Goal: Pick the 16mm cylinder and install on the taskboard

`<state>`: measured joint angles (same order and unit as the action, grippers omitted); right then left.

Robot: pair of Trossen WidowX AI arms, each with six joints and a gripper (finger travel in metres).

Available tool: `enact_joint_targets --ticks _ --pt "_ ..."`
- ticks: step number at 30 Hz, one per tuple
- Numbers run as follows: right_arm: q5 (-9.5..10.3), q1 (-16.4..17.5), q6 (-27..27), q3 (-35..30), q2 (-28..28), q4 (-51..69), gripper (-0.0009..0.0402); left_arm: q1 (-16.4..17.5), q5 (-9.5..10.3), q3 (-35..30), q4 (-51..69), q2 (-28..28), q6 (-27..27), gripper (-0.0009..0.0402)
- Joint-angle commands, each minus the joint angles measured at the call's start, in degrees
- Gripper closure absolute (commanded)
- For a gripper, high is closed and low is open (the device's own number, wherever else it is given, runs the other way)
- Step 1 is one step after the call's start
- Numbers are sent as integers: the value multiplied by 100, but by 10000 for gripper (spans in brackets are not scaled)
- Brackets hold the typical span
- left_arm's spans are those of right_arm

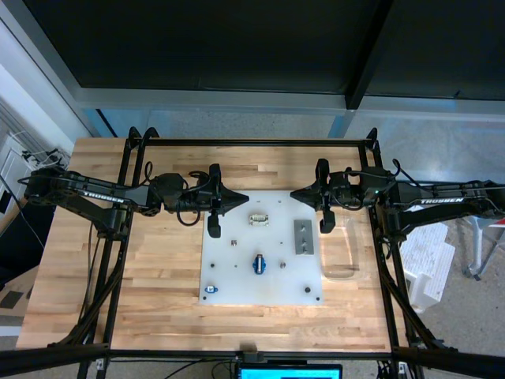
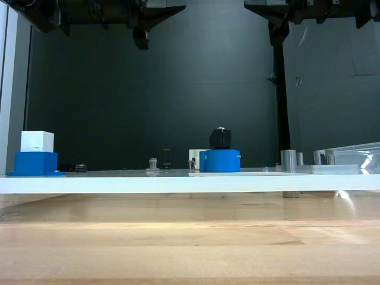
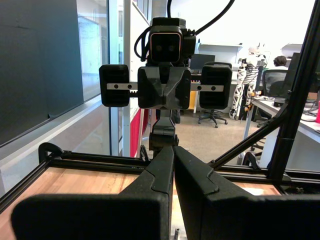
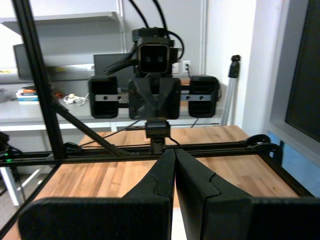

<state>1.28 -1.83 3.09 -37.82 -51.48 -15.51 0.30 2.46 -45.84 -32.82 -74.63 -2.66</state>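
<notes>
We saw both arms hanging high over the taskboard (image 1: 237, 280), stretched inward and facing each other. The left gripper (image 1: 241, 199) hovered above the board's far left corner, and the right gripper (image 1: 296, 195) was opposite it, above the far right part. In each wrist view the two fingers were pressed together at the tips and held nothing. We took this for a rest pose, well clear of the parts below, so neither arm would snag anything.

We judged the 16mm cylinder (image 1: 282, 264) to be the small silver peg standing upright on the white board, just to the right of the blue fitting (image 1: 259, 264) and nearer to us than the grey block (image 1: 304, 237). In the low view it showed as a short bright post (image 2: 288, 160) right of the blue fitting (image 2: 222, 160). It was free, with neither gripper near it.

A clear tray (image 1: 347, 253) lay on the wooden surface (image 1: 118, 276) against the board's right edge. Picking had not begun. We thought the right arm, which was closer to the peg, would have to open its fingers before coming down.
</notes>
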Motion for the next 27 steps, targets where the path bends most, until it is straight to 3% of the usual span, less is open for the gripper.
enact_joint_targets --ticks 1,27 --pt "28 7 4 39 -2 -26 393 2 -2 -2 -2 0 0 393" --pt "-17 7 138 254 -2 -280 393 2 -2 -2 0 0 2 393"
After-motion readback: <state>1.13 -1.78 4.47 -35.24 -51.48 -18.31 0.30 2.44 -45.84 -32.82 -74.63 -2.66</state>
